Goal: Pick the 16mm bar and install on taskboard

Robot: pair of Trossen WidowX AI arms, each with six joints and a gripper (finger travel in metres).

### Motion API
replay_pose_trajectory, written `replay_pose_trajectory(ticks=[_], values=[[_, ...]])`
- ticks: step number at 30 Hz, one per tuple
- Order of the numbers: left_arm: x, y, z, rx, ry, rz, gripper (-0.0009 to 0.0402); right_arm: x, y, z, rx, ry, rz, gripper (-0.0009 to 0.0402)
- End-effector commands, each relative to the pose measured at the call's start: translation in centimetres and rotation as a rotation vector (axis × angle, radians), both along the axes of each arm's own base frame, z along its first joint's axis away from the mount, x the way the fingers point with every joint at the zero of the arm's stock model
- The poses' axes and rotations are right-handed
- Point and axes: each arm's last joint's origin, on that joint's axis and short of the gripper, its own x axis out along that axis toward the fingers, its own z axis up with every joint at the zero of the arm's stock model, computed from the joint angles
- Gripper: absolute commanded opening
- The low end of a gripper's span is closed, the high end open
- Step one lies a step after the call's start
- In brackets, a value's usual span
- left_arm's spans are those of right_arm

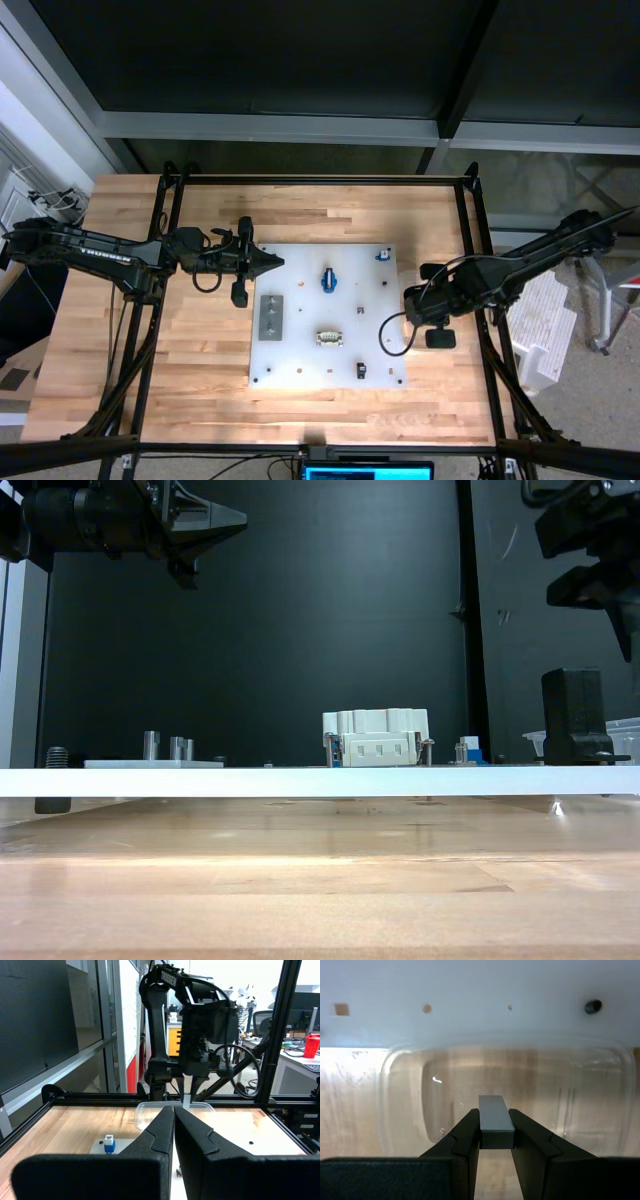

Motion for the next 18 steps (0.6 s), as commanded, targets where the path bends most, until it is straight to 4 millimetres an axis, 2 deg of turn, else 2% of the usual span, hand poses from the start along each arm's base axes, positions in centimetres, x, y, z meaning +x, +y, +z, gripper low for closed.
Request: replay_pose_trajectory(ticks=[1, 8, 18], values=[[0.0, 0.0, 0.0, 0.000, 0.000, 0.000, 0.0000, 1.0, 0.7, 0.0, 0.002, 0.000, -0.006, 0.0004], [0.0, 0.0, 0.0, 0.000, 0.000, 0.000, 0.0000, 3.0, 2.5, -0.1, 0.005, 0.009, -0.022, 0.0004], [0.0, 0.0, 0.0, 0.000, -0.001, 0.000, 0.0000, 4.6, 5.2, -0.3, 0.005, 0.018, -0.012, 0.0004]])
